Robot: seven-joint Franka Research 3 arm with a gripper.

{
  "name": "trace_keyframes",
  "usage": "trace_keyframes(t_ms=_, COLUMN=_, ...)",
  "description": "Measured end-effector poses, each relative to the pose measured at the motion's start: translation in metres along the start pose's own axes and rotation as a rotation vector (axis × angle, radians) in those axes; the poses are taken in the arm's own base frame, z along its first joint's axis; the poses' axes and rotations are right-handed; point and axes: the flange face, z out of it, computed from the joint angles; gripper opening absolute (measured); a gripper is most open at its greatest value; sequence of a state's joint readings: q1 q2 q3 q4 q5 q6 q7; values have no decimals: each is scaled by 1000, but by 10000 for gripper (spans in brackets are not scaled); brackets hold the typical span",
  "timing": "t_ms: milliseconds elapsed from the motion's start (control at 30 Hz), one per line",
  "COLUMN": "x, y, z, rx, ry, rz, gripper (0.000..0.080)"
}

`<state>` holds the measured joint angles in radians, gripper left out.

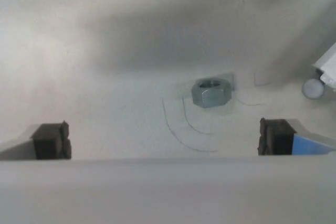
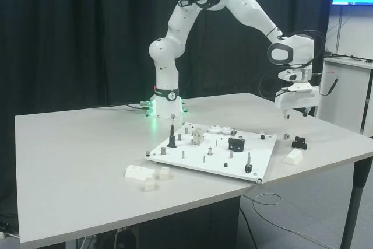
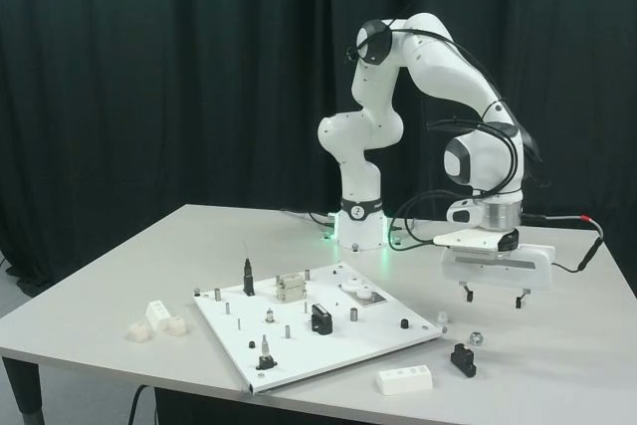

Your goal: Remove Ethernet.

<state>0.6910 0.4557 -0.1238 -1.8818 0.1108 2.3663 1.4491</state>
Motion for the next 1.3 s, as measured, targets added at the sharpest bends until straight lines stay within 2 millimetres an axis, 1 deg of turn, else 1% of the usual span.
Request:
trace_keyframes(t_ms=733, x=5, y=0, z=-13, rx=3, ry=5, rz=2, gripper=800)
trace_keyframes(t_ms=1300, x=19, y=0, z=-23, rx=16, ry=20, rz=18, gripper=800)
